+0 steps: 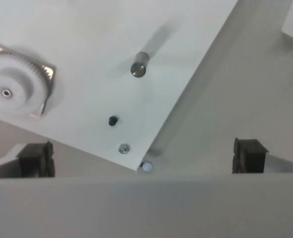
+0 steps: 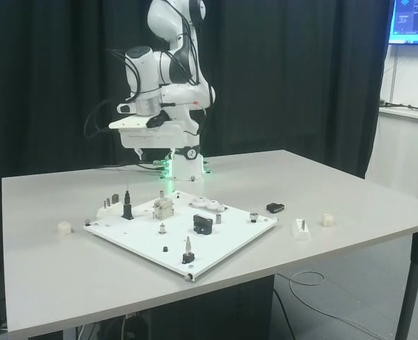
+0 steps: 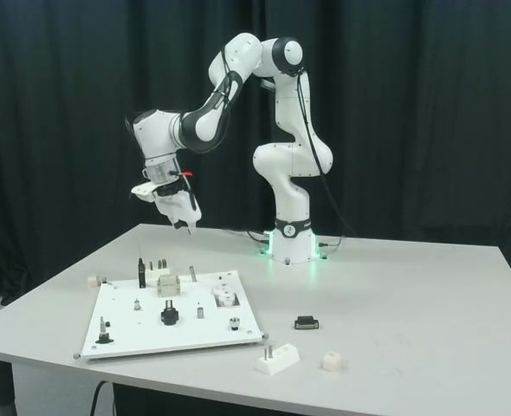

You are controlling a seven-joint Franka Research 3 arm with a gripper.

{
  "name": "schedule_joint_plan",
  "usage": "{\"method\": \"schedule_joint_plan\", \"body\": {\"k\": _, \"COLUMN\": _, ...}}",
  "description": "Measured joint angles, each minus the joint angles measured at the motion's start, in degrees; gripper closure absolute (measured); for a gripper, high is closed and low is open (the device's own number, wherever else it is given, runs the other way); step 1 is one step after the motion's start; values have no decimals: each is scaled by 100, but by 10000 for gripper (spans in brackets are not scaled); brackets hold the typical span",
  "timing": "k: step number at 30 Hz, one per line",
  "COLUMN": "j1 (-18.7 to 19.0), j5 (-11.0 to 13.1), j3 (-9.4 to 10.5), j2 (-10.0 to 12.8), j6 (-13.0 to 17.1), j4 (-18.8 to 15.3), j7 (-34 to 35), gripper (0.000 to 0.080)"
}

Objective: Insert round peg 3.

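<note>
Two black fingers [image 1: 37,159] of the gripper [image 1: 142,157] are spread wide and hold nothing, high above the white board [image 2: 223,244]. A grey peg [image 1: 139,65] stands upright on the board.

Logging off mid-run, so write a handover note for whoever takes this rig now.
Gripper open, empty, held high over the table near the white board.
A peg stands in a small white block on the table, off the board; a grey peg stands on the board. Which is round peg 3 I cannot tell.
Nothing grasped yet; pick and insertion remain.
</note>
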Motion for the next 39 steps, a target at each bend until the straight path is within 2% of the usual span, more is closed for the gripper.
{"method": "schedule_joint_plan", "body": {"k": 12, "j1": 0, "j5": -297, "j3": 4, "j2": -146, "j6": -206, "j4": 34, "j7": 0, "gripper": 3}}
{"method": "schedule_joint_plan", "body": {"k": 28, "j1": -140, "j5": -794, "j3": 1, "j2": -188, "j6": -563, "j4": 364, "j7": -45, "gripper": 3}}
{"method": "schedule_joint_plan", "body": {"k": 39, "j1": -457, "j5": -843, "j3": -12, "j2": -184, "j6": -509, "j4": 425, "j7": -76, "gripper": 3}}
